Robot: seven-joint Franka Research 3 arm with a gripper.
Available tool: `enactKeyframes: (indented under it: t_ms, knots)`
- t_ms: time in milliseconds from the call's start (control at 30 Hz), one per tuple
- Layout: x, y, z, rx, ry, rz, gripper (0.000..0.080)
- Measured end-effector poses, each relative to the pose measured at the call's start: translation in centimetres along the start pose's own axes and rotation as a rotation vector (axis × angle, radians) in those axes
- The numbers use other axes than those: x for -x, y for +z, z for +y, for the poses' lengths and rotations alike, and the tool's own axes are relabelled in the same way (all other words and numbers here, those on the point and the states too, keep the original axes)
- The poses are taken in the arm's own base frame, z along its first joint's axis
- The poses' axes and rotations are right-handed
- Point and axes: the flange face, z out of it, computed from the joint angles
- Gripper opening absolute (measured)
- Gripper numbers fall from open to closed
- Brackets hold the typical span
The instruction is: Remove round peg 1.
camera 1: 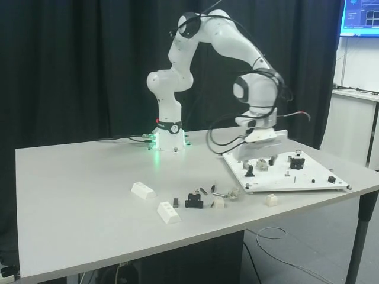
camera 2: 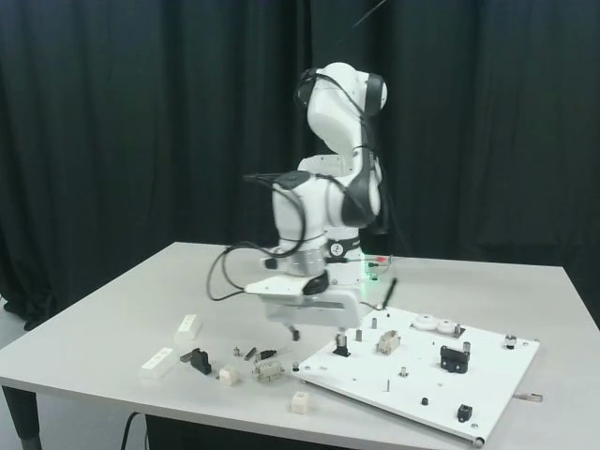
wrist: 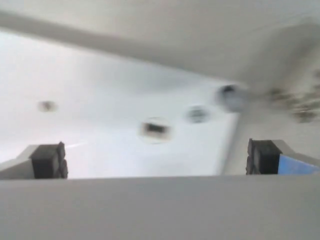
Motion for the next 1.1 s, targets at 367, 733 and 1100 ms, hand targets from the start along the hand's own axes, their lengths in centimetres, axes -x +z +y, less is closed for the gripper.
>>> enactKeyframes:
  t_ms: [367, 733, 1100]
  knots:
    - [7.6, 1.1, -5.0, -0.013, -0.008, 0.033, 0.0800]
    - [10.9, 3.1, -7.6, -0.018, -0.026, 0.098, 0.0800]
    - [10.9, 4.4, -9.3, -0.018, -0.045, 0.118, 0.0800]
